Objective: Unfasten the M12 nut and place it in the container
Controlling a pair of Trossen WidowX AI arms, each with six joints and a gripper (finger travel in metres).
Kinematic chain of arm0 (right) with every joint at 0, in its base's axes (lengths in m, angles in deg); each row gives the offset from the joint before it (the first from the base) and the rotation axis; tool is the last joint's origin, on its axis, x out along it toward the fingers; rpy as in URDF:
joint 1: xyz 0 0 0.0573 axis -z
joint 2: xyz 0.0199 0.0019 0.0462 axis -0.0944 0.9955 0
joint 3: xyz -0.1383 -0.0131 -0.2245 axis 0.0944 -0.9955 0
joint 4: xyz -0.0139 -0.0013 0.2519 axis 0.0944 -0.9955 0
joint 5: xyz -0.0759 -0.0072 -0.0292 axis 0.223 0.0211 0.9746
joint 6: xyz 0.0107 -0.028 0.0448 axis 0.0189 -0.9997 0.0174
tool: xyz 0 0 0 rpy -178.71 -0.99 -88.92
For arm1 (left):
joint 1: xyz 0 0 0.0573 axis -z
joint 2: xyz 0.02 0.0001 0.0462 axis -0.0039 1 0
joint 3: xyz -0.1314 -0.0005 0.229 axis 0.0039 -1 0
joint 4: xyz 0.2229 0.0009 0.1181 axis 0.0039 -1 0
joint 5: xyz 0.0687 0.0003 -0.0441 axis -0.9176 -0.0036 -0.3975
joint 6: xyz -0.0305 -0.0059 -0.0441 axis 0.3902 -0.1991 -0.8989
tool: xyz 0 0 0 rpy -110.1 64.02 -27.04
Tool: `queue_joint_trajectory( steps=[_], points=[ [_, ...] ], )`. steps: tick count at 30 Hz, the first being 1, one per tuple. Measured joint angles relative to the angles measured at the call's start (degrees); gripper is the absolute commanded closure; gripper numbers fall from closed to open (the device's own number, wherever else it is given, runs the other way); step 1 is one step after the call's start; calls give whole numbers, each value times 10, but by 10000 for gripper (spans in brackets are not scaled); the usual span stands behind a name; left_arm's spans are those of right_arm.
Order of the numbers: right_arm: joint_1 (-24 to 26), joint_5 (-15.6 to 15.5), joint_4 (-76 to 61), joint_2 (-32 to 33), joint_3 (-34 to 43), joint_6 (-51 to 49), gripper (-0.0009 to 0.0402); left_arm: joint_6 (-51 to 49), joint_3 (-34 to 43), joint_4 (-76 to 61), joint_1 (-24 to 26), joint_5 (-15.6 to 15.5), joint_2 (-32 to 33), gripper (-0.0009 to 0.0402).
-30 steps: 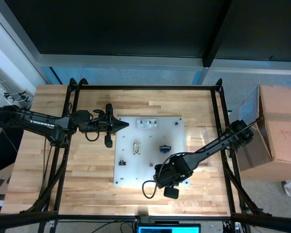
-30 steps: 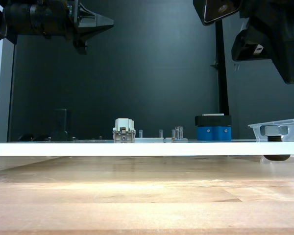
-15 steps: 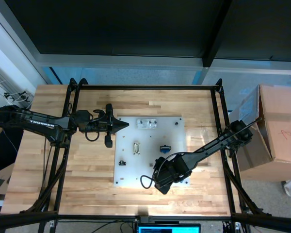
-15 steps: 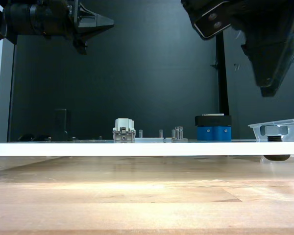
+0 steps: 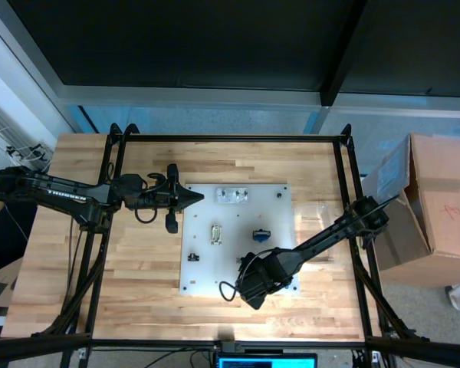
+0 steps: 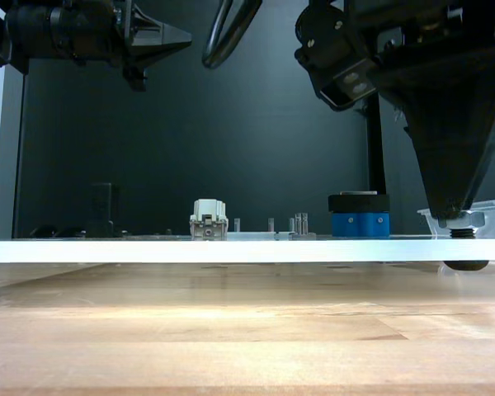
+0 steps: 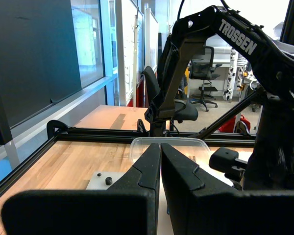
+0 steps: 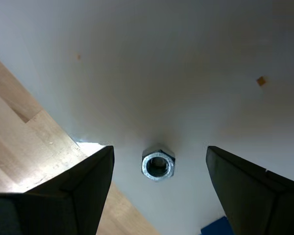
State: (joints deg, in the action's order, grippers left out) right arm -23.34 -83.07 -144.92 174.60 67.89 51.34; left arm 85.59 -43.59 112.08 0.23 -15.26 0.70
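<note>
A wooden table (image 5: 138,268) carries a white board (image 5: 215,268) at its centre, with a clear tray (image 7: 169,144) just off the board's three o'clock side. The left gripper (image 7: 160,161) hangs high over the board's ten o'clock corner with its fingers pressed together on nothing, while the right gripper (image 6: 450,211) points straight down at the five o'clock corner, fingers spread wide. Between those fingers, touched by neither, the small silver nut (image 8: 158,165) sits on its stud (image 6: 463,233), ribs showing beneath.
</note>
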Motion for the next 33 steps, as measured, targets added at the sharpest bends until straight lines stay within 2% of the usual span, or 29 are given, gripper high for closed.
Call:
queue_joint_trajectory(
  steps=[4, 12, 20, 23, 29, 33],
  points=[
    [0, -16, 0, 4, 0, -7, 215, 0, 0, 0, 0, 0, 0, 393],
    [0, -16, 0, 4, 0, -18, 329, 0, 0, 0, 0, 0, 0, 393],
    [0, -16, -1, 4, 0, -66, 392, 0, 0, 0, 0, 0, 0, 393],
    [0, -16, -1, 3, 0, -136, 391, 0, 0, 0, 0, 0, 0, 393],
    [0, -16, -1, 2, -1, -397, 384, 0, 0, 0, 0, 0, 0, 393],
    [0, -16, -1, -1, -1, -537, 386, 0, 0, 0, 0, 0, 0, 393]
  ],
)
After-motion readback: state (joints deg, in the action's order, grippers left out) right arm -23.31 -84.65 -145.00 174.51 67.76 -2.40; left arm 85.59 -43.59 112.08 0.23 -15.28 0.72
